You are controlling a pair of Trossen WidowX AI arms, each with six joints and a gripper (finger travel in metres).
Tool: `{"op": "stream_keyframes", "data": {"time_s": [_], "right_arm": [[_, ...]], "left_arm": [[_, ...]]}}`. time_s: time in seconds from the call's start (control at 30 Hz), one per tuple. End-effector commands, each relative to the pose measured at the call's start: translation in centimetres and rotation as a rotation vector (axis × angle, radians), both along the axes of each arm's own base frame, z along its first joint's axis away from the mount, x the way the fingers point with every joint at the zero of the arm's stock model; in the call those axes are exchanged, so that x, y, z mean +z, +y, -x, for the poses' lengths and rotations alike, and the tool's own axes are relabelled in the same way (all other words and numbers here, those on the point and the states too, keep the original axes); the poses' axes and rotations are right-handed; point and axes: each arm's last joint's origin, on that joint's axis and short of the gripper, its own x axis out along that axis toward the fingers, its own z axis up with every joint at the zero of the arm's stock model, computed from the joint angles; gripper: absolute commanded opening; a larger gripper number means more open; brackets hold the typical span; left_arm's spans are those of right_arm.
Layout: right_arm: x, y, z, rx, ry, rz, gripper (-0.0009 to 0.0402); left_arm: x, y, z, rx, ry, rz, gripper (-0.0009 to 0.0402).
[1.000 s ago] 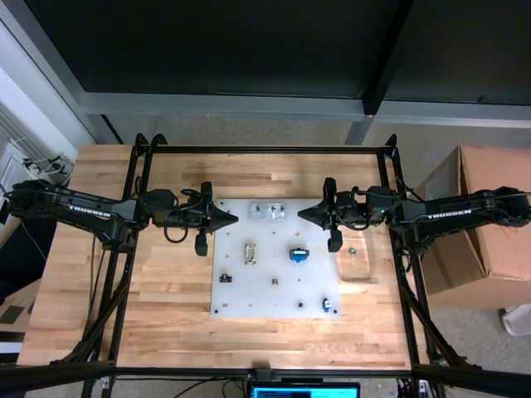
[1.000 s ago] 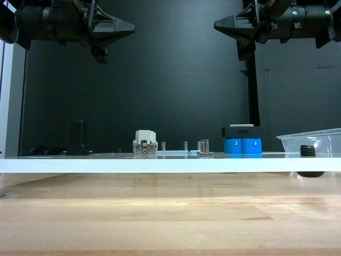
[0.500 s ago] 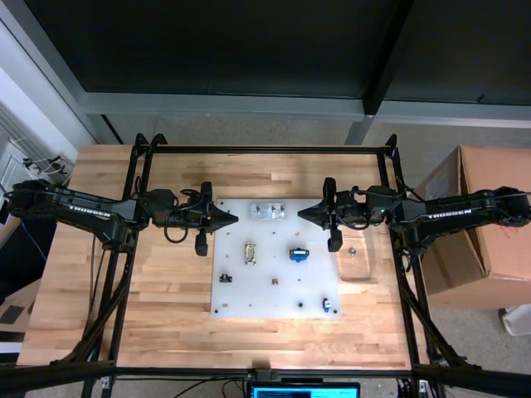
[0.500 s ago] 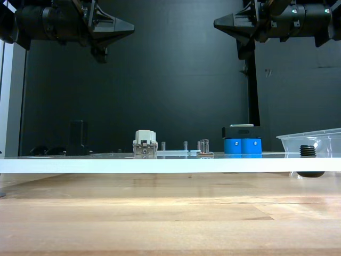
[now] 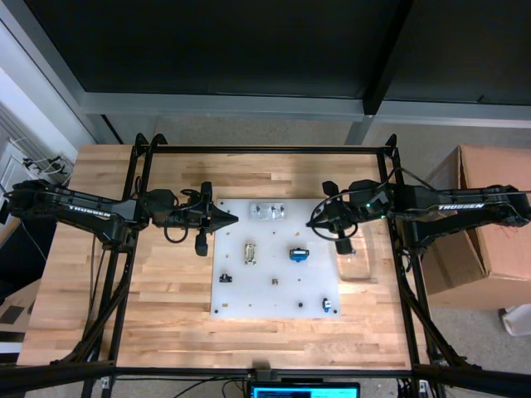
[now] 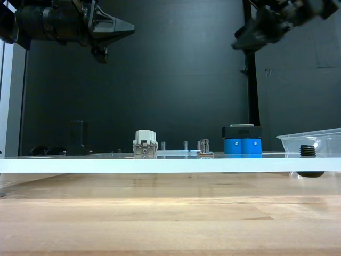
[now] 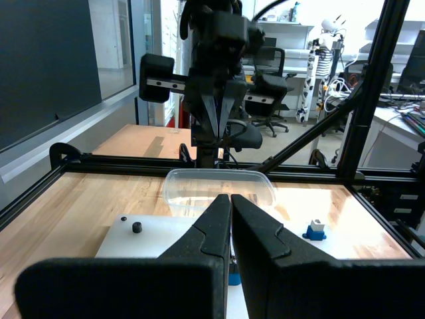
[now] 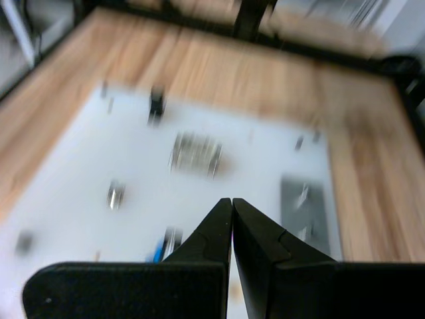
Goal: Pick the M12 nut and place it on its threads and fasten
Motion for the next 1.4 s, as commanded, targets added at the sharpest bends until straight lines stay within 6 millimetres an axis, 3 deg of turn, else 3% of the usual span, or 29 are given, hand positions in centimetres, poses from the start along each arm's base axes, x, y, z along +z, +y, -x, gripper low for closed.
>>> {"op": "stream_keyframes", "data": {"time_s": [0.03, 0.27, 0.47, 0.8, 1.1, 1.4], "right_arm": [[0.1, 0.0, 0.8, 0.059, 0.179, 0.065, 0.0], [-0.7, 0.1, 2.4, 0.338, 0.572, 0.256, 0.0013], [-2.1, 0.2, 3.1, 0.524, 0.761, 0.326, 0.0027], [-3.9, 1.7, 3.7, 0.811, 0.788, 0.455, 0.0088], [-7.6, 2.0, 4.0, 0.88, 0.8, 0.533, 0.0168], [-10.1, 2.0, 3.9, 0.873, 0.816, 0.544, 0.0196]], "left_arm": [[0.0, 0.0, 0.0, 0.0, -0.001, 0.0, 0.0], [0.0, 0.0, 0.0, 0.0, 0.0, 0.0, 0.0], [0.0, 0.0, 0.0, 0.0, 0.0, 0.0, 0.0], [0.0, 0.0, 0.0, 0.0, -0.001, 0.0, 0.0], [0.0, 0.0, 0.0, 0.0, 0.0, 0.0, 0.0], [0.0, 0.0, 0.0, 0.0, -0.001, 0.0, 0.0]]}}
